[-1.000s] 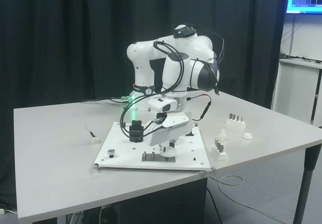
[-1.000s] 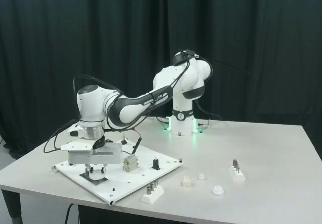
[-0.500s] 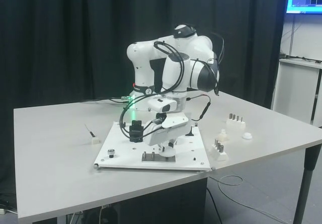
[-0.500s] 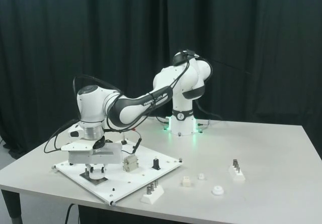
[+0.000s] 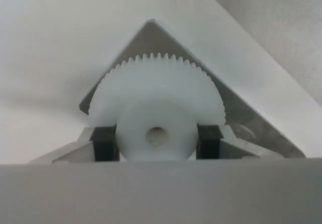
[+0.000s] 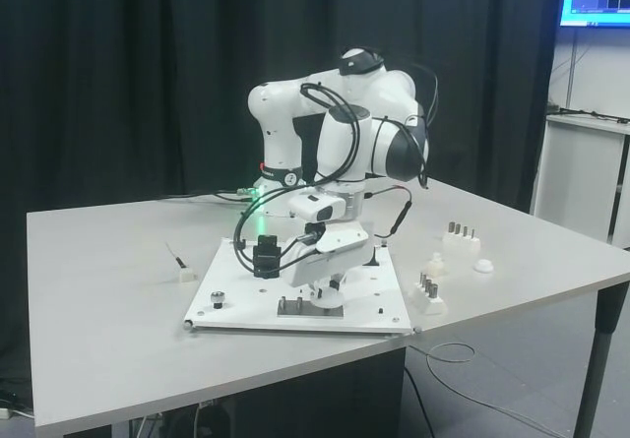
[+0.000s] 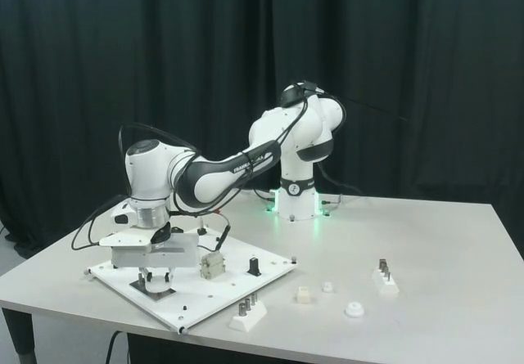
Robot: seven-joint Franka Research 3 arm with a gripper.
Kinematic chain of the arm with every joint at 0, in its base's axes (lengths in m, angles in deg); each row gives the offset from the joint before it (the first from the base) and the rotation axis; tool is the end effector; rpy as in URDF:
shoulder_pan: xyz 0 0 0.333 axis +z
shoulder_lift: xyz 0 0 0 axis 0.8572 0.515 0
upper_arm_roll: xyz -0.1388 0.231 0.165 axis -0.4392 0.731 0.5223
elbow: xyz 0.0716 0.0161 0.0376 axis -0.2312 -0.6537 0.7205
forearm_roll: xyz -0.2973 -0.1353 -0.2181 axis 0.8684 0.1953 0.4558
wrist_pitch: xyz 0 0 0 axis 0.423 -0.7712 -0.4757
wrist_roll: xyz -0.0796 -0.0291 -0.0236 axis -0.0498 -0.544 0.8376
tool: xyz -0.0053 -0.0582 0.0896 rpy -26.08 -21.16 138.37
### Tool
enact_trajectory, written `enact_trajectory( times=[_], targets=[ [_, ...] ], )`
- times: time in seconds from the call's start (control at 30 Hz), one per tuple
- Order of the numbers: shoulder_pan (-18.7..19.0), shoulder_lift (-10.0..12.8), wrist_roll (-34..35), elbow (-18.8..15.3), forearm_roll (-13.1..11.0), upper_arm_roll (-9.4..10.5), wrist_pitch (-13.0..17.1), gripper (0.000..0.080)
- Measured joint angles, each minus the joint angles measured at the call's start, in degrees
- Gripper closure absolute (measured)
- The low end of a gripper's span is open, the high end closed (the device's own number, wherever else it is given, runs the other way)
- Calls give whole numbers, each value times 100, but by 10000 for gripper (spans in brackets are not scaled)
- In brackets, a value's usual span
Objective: Insert large gear.
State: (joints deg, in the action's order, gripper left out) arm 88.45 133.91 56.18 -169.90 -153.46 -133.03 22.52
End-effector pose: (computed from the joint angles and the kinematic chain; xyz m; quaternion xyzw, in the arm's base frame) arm 0.6789 -0.2084 0.2311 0.9617 -0.2690 -0.0416 0.0315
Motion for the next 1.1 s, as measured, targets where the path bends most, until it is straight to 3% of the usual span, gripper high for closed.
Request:
enact_trajectory(
  times=[0.27, 1.1],
  targets=[
    [-52, -1, 35, 9, -10, 112, 88, 469],
    [-59, -7, -185, 17, -9, 119, 74, 469]
  ],
)
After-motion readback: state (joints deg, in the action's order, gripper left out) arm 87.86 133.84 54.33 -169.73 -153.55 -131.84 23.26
